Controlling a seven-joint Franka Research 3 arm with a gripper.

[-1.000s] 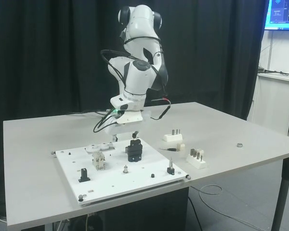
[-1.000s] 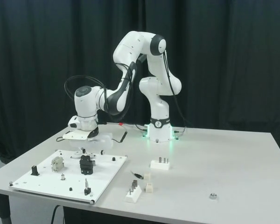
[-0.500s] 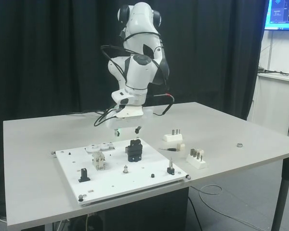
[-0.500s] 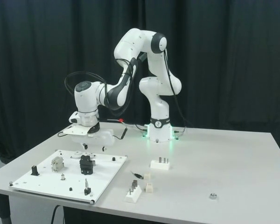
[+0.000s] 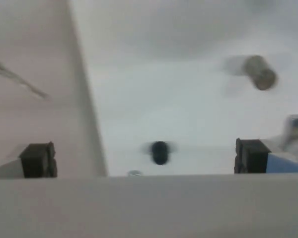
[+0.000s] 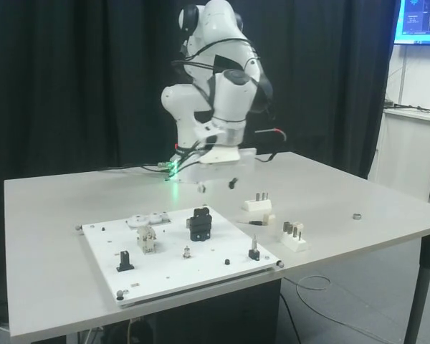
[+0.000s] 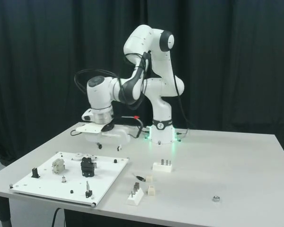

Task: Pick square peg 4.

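Observation:
My gripper (image 6: 216, 185) hangs open and holds nothing, above the grey table just past the back right corner of the white board (image 6: 172, 258). In the second room view the gripper (image 7: 109, 147) is above the board's (image 7: 66, 182) far edge. Two white peg holders stand to the right of the board: one with two pegs (image 6: 258, 203) (image 7: 162, 166), one with three pegs (image 6: 292, 235) (image 7: 135, 194). I cannot tell which peg is square peg 4. In the wrist view the gripper (image 5: 144, 157) shows both black fingertips (image 5: 38, 159) wide apart over the board's edge (image 5: 188, 99).
On the board stand a black block (image 6: 200, 223) (image 7: 88, 166) and several small fixtures. A small white block (image 6: 269, 218) lies between the holders. A metal nut (image 6: 356, 214) (image 7: 216, 198) lies far right. The arm's base (image 7: 162, 132) glows green at the back.
The gripper has risen from just above the board's back edge and swung right, toward the peg holders. It stays open and holds nothing.

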